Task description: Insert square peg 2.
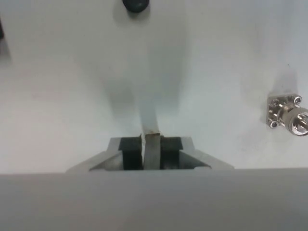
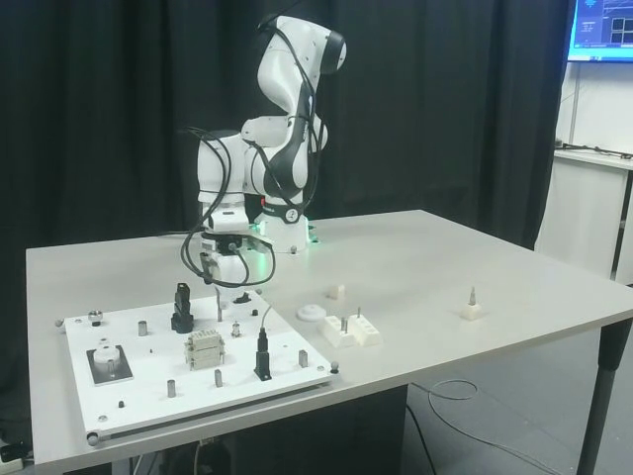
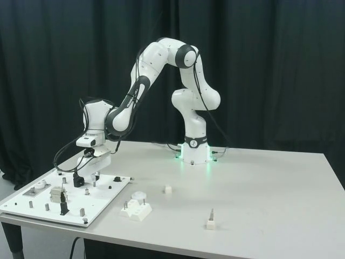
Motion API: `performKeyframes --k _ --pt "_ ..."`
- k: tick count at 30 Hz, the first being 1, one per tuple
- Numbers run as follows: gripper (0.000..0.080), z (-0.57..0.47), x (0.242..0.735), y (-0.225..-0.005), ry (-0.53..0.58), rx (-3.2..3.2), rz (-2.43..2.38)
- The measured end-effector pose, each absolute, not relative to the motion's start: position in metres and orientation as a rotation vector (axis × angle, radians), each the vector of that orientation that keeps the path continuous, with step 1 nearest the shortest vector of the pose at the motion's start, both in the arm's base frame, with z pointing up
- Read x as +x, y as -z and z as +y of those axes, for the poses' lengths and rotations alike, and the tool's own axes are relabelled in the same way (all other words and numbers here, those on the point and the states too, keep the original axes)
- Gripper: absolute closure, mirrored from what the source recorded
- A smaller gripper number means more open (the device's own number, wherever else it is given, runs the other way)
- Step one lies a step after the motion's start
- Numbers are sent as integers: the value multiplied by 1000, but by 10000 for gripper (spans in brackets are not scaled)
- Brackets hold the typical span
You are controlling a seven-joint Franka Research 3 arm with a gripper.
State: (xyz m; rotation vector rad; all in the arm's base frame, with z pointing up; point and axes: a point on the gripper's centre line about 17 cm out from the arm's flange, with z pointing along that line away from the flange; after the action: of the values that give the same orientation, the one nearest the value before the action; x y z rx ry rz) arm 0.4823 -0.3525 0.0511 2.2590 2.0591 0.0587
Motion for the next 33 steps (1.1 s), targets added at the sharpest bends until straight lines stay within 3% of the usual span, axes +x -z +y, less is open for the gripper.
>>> performKeyframes --k 26,27,33 --pt "726 -357 483 -49 -70 2278 2019" --pt "541 -357 483 -49 -72 2281 2015" --pt "541 -358 482 -48 -80 2294 2000"
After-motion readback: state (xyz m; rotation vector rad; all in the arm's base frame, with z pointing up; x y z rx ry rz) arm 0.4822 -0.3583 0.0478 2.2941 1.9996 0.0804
